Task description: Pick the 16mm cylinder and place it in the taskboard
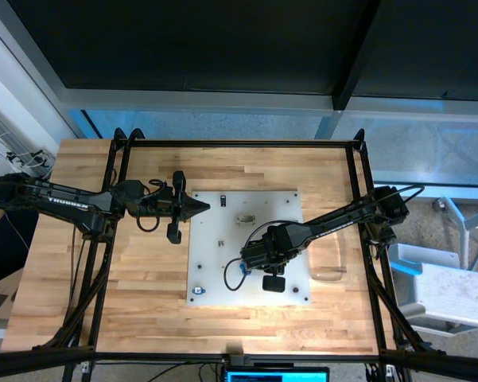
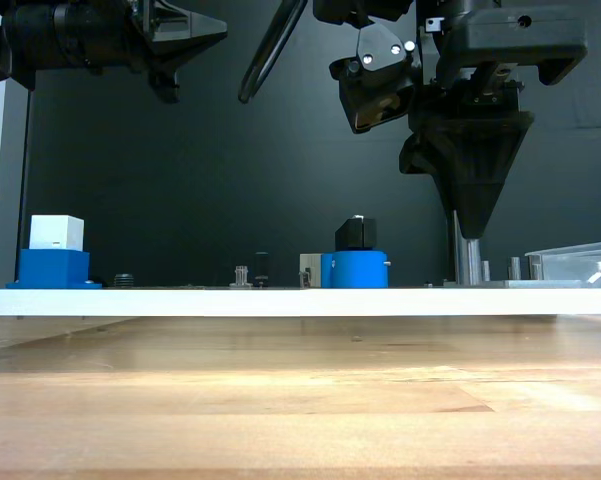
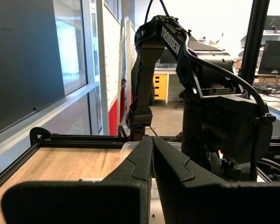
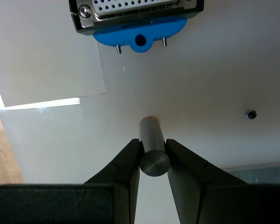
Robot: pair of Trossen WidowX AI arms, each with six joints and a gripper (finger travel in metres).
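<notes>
Nearest, a blue connector part (image 1: 197, 291) sits at the near left corner of the taskboard (image 1: 215, 274) on the counter. Just beyond, the right pincer (image 4: 152, 148) points down over the board's near half, clamped on the 16mm cylinder (image 4: 150, 133), which stands upright with its lower end at the plate; whether it touches I cannot tell. Farther back, the left pincer (image 3: 152, 144) hovers over the board's left edge, its fingers pressed together.

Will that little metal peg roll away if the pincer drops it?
Likely, if tipped: the 16mm cylinder is round, smooth. Shiny metal, so maybe slippery in the right pincer over the taskboard. Left pincer hangs shut by its left edge.
</notes>
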